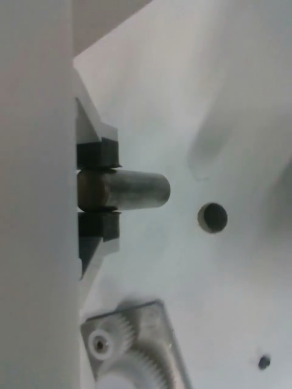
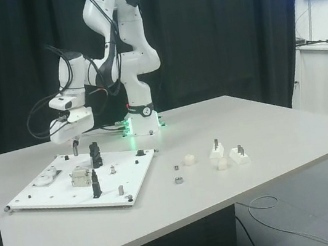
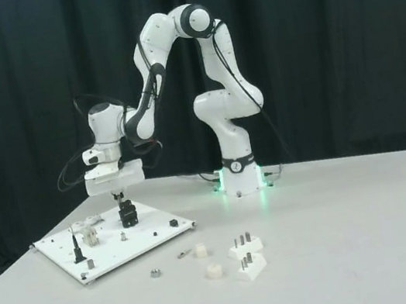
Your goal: Insert round peg 4.
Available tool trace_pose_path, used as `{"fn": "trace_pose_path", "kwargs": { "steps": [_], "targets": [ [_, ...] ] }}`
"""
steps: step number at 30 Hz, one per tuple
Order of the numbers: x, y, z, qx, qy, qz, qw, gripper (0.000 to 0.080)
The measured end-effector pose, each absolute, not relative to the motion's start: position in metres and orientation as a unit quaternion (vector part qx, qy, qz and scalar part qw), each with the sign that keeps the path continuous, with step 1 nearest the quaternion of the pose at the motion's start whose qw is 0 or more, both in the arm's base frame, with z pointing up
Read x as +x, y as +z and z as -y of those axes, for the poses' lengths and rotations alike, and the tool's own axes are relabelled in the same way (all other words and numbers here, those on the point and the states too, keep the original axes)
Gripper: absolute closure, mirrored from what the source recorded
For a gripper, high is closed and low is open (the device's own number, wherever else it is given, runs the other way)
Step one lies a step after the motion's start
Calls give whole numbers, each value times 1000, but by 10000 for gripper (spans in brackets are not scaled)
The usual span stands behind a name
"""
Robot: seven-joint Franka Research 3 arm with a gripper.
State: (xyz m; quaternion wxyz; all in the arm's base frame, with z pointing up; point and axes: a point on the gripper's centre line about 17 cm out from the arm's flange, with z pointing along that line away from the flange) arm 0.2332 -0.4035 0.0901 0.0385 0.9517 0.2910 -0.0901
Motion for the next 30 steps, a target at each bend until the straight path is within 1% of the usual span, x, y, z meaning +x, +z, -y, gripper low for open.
{"fn": "trace_pose_path", "kwargs": {
  "steps": [10, 16, 21, 30],
  "targets": [
    [232, 69, 399, 946, -108, -305, 35, 653],
    [234, 60, 398, 942, -118, -311, 37, 653],
    [235, 56, 400, 941, -123, -311, 39, 653],
    [237, 58, 405, 942, -124, -310, 43, 653]
  ]
}}
